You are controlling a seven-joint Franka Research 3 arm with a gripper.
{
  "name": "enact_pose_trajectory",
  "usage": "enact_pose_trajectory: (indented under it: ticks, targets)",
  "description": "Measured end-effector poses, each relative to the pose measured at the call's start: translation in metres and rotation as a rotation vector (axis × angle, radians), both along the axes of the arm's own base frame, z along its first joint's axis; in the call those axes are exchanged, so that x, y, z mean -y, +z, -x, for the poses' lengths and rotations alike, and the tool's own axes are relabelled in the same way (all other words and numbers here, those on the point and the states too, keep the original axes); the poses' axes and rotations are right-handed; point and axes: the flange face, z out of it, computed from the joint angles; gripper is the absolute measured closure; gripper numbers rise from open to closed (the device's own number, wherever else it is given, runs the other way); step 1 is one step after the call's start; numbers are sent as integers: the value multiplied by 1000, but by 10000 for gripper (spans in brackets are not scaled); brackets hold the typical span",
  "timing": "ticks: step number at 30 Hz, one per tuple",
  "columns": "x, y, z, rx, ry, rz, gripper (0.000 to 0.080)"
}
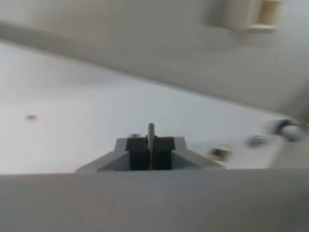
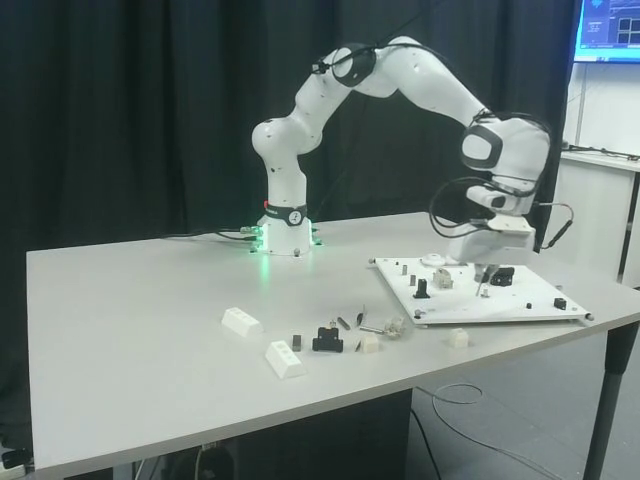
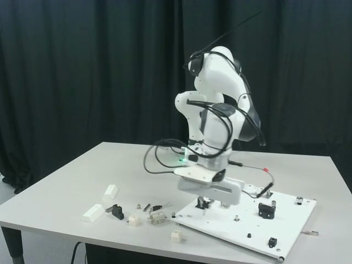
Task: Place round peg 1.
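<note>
1. Nearest the wrist camera, the gripper (image 1: pixel 150 153) is seen with its two black pads (image 1: pixel 138 152) pressed together on a thin grey pin, taken to be round peg 1 (image 1: pixel 151 131), whose tip stands out beyond the fingertips.
2. The peg is thus held in the gripper, above the white board (image 2: pixel 520 305), and has not yet been seated.
3. The white board lies at the table's (image 2: pixel 130 320) front right corner in the first room view, with one corner reaching the table's edge; the gripper (image 2: pixel 483 280) hangs low over the board's middle, close to a black block (image 2: pixel 502 275).
4. The hole meant for the peg cannot be made out from any view.
5. Loose small parts and two white blocks (image 2: pixel 241 321) are scattered near the table's front edge, well apart from the gripper.
6. A slim peg held only near one end could be expected to tilt or slip between the pads if it were pressed against the board off-centre from its hole.
7. A descent beside the black block could end in a fingertip striking it, which might shift the board.
</note>
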Motion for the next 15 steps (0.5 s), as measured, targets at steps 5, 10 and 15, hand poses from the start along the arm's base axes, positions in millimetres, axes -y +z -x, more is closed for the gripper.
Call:
enact_pose_trajectory:
  ticks: [5,10,15]
  targets:
    - [33,13,-4,-27,11,35,786]
    - [74,22,-5,-62,9,56,786]
    - [117,27,-6,-98,17,58,786]
